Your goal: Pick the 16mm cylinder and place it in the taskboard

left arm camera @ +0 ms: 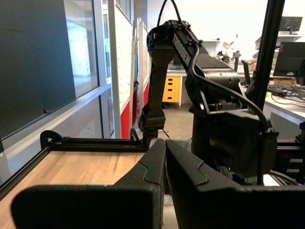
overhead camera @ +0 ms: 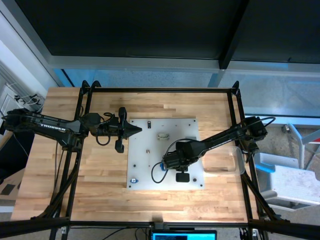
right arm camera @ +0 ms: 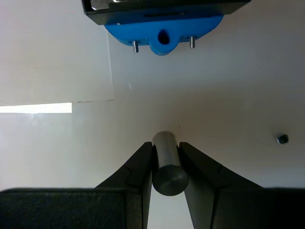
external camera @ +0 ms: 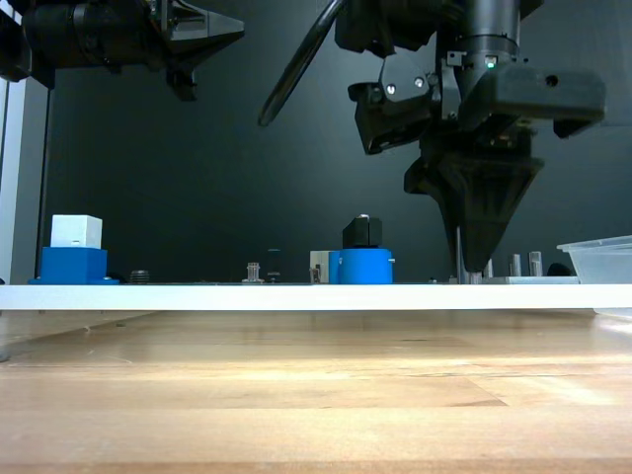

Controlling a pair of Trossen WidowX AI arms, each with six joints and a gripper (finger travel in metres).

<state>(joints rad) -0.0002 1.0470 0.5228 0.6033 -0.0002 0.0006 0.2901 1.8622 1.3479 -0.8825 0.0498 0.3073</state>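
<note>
The 16mm cylinder [right arm camera: 167, 162], a short silvery peg, sits clamped between the fingers of my right gripper [right arm camera: 165, 146]. This gripper [overhead camera: 166, 164] points straight down over the middle of the white taskboard [overhead camera: 150, 170], with its tip [external camera: 472, 267] just above the board surface [external camera: 296, 294]. A blue fitting [right arm camera: 162, 31] lies on the board just past the peg. My left gripper [overhead camera: 137, 129] hovers high at the board's left edge, shut and empty, with its fingertips [left arm camera: 165, 143] touching.
A clear plastic tray [overhead camera: 225, 160] sits off the board's right edge. A blue base with a white cube [external camera: 74, 259] stands at the board's near left corner, and a round blue part [external camera: 365, 265] near the middle. Small pegs [external camera: 523, 263] stand close to the right gripper.
</note>
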